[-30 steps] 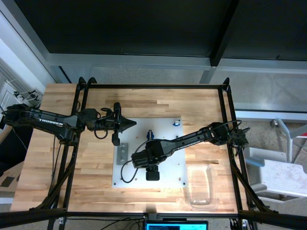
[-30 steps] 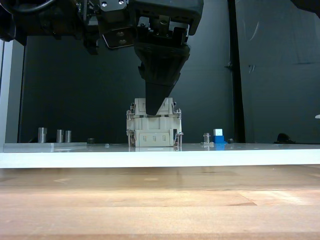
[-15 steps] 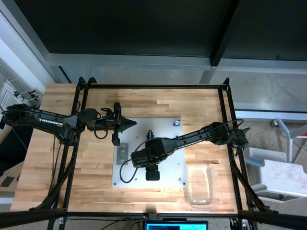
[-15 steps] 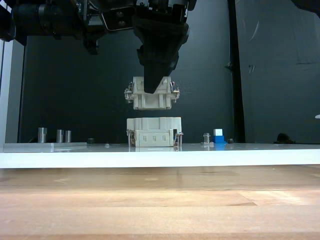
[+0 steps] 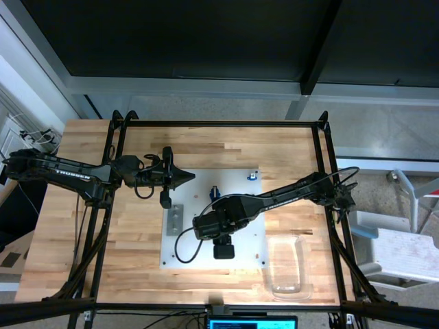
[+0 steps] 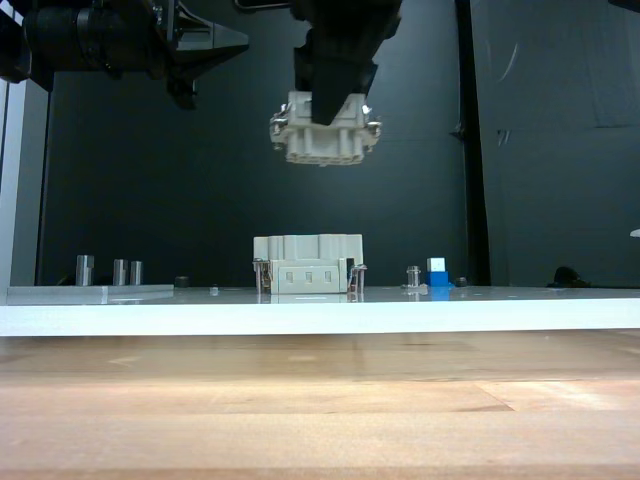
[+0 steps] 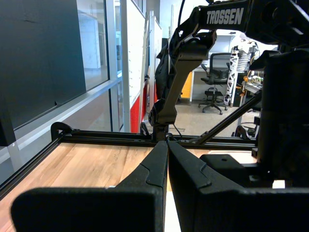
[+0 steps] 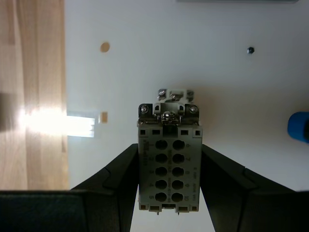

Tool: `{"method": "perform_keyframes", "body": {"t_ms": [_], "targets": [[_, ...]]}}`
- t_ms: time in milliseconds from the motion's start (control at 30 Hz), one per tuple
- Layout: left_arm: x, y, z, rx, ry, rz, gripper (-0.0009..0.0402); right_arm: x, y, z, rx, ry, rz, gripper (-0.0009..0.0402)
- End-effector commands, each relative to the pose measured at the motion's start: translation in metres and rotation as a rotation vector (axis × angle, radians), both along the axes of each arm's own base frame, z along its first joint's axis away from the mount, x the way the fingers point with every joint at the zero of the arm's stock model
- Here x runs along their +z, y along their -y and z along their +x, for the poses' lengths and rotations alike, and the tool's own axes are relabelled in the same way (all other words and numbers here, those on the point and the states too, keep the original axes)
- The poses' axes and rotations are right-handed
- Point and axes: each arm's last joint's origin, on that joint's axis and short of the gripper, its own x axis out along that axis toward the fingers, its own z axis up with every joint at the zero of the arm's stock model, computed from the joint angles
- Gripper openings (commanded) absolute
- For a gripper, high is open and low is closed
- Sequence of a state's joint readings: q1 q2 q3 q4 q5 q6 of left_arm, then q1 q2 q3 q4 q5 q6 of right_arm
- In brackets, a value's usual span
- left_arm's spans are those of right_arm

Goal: Remove the HAN10-E connector and place it in the container

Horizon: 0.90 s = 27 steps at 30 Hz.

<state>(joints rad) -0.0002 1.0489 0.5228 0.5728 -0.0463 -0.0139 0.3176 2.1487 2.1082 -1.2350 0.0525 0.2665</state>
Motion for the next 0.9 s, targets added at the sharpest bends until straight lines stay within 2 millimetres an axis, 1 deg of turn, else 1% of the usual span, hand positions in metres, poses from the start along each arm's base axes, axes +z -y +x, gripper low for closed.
{"method": "perform_keyframes", "body": {"t_ms": [33,167,433,900], "targets": [[0.000,0.000,0.000,0.000,0.000,0.000,0.0000,0.002,-0.001,-0.007,-0.011,-0.023,-0.003,0.0004],[0.000,0.000,0.000,0.000,0.000,0.000,0.0000,0.005,-0.001,-0.017,-0.030,-0.037,-0.007,0.0004],[0.000,0.000,0.000,0.000,0.000,0.000,0.0000,0.001,-0.008,-0.041,-0.093,-0.040,0.020,0.0004],[0.000,0.000,0.000,0.000,0.000,0.000,0.0000,-0.011,-0.015,-0.100,-0.216,-0.095,0.048,0.0004]]}}
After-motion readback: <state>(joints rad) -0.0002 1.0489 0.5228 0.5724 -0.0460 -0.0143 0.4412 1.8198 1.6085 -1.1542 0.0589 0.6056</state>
